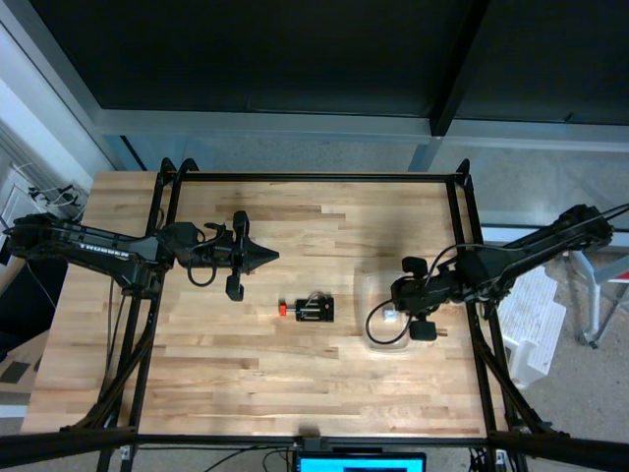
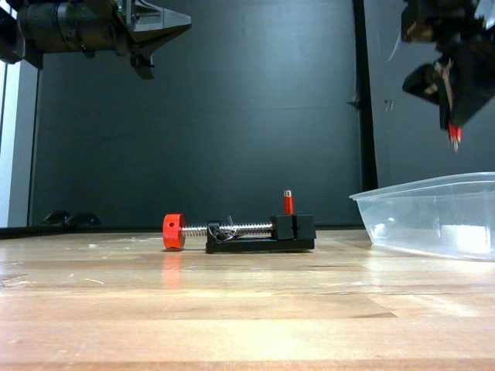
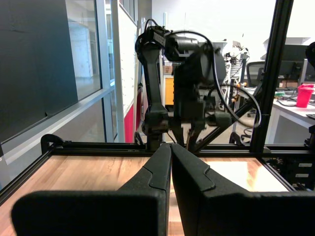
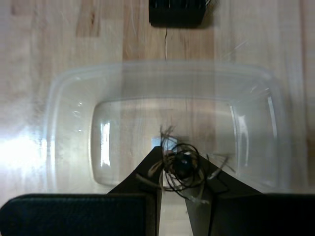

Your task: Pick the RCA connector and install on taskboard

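As the right gripper (image 1: 395, 312) pinches the connector (image 2: 454, 134) above the tray (image 2: 418, 220) at centre-right, the pick looks done. Next, carry it left to the taskboard (image 1: 316, 309) at mid-frame and align it. Left gripper (image 1: 267, 257) is parked centre-left, fingers pressed together.

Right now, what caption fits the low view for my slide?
Right end effector holds the RCA connector above the clear tray; left end effector hangs shut, high left of the taskboard.

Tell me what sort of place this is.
Probably a robotics lab: a framed wooden table, with office desks beyond. The left gripper hangs shut above the table; the right gripper grips a connector over a clear tray.
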`<state>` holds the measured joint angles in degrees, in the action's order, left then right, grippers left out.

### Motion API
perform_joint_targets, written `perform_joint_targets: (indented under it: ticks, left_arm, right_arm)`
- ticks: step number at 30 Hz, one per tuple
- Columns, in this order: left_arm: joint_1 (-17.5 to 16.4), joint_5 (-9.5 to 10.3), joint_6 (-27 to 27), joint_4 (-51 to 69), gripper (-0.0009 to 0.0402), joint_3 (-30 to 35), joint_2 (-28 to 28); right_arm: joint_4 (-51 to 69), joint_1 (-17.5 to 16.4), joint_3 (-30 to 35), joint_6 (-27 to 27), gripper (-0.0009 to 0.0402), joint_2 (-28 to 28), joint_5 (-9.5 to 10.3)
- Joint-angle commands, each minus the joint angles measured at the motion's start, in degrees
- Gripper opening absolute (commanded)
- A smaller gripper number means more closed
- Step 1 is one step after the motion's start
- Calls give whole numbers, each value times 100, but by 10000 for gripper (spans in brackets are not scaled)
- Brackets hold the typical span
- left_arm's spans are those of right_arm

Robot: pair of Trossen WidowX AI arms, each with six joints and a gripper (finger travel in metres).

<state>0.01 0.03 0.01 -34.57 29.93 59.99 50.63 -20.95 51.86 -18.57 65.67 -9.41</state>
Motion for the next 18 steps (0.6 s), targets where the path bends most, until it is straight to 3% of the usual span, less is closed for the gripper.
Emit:
perform_joint_targets:
  ticks: [1,10,18]
  left_arm:
    - [0,0,-2,0,0,2,0]
    - [-2,0,-2,-2,0,2,0]
    - [-2,0,0,0,0,2,2]
  right_arm:
    - [238,-2,273,13,2,-42,-13]
    - [313,-2,658,103,2,-4,-9]
    - [284,192,1027,328,2,437,0]
